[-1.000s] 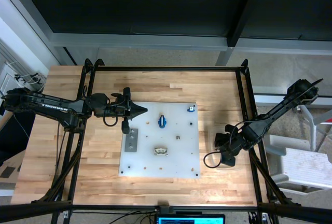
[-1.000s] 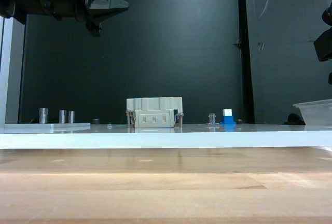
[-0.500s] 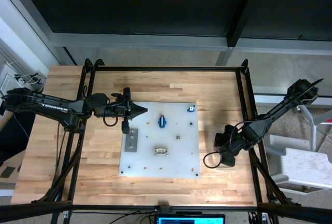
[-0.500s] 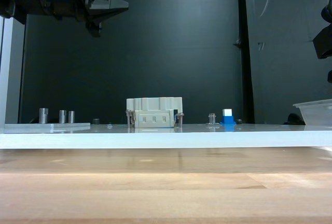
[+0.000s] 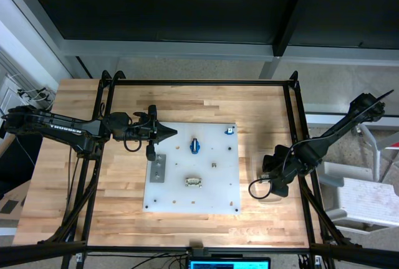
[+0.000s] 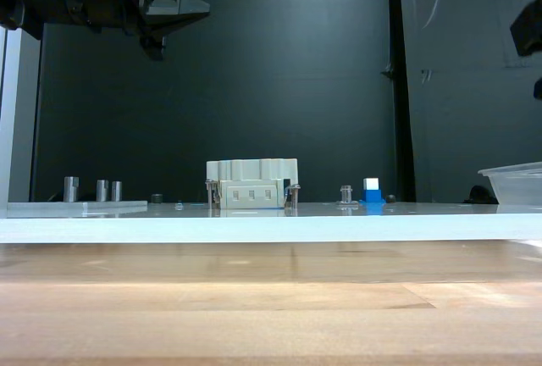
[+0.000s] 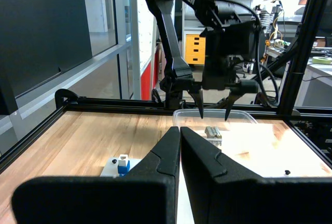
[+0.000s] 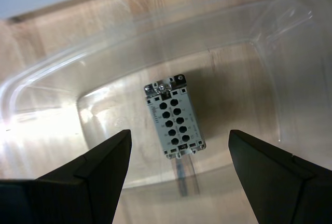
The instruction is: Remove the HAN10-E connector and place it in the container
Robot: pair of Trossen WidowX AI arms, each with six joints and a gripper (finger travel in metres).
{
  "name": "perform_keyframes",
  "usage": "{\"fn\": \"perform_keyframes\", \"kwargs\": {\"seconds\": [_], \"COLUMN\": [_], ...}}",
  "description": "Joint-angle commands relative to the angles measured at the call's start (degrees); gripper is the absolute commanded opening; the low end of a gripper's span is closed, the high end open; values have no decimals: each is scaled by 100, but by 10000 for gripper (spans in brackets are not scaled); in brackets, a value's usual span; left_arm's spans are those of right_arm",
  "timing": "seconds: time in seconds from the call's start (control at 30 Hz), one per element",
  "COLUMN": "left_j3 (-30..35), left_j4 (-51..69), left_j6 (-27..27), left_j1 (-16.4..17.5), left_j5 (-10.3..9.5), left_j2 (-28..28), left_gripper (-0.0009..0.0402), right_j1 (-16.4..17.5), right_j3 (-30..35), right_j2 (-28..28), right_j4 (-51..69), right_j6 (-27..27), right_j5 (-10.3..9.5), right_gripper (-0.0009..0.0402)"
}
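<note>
The left hand [image 5: 169, 132] hangs high over the white board [image 5: 218, 189], at about 10 o'clock from its centre. Its fingers are pressed together on nothing. It looks parked and need play no part.

On the board, a pale housing [image 5: 193, 182] sits at about 6 o'clock of centre and a small blue piece [image 5: 195, 145] at about 12.

Off the board at about 4 o'clock, on the worktop [image 5: 124, 207], the right hand [image 7: 213, 116] is poised above the container [image 6: 515, 182]. Its fingers are spread wide and hold nothing. The HAN10-E connector [image 8: 174, 116] lies flat on the container's floor with its pin holes up. It is below the gap between the fingers, touched by neither, and apart from every wall.

The placing therefore looks done, and the step in hand is most likely the withdrawal. It is best done as a straight lift:

- Keep the fingers as wide as they are.
- Rise vertically until the tips are plainly above the rim.
- Only then swing out toward 3 o'clock.

Closing early or moving sideways while low could clip the connector's metal ends or catch the clear wall. The tub looks light and would probably slide or tip at a nudge.
</note>
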State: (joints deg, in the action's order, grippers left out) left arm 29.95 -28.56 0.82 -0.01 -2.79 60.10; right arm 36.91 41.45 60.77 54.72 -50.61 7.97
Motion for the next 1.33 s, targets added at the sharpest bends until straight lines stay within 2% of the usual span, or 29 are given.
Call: {"fn": "perform_keyframes", "kwargs": {"seconds": [0.03,0.27,1.33], "left_j3": [0,0,0], "left_j4": [0,0,0], "left_j6": [-2,-2,-2], "left_j1": [2,0,0], "left_j5": [2,2,2], "left_j2": [2,2,2], "left_gripper": [0,0,0], "right_j1": [0,0,-2], "right_j3": [238,595,592], "right_j2": [-7,-7,9], "right_j4": [238,511,535], "right_j6": [11,15,9], "right_j5": [9,2,-2], "right_gripper": [263,263,263]}}
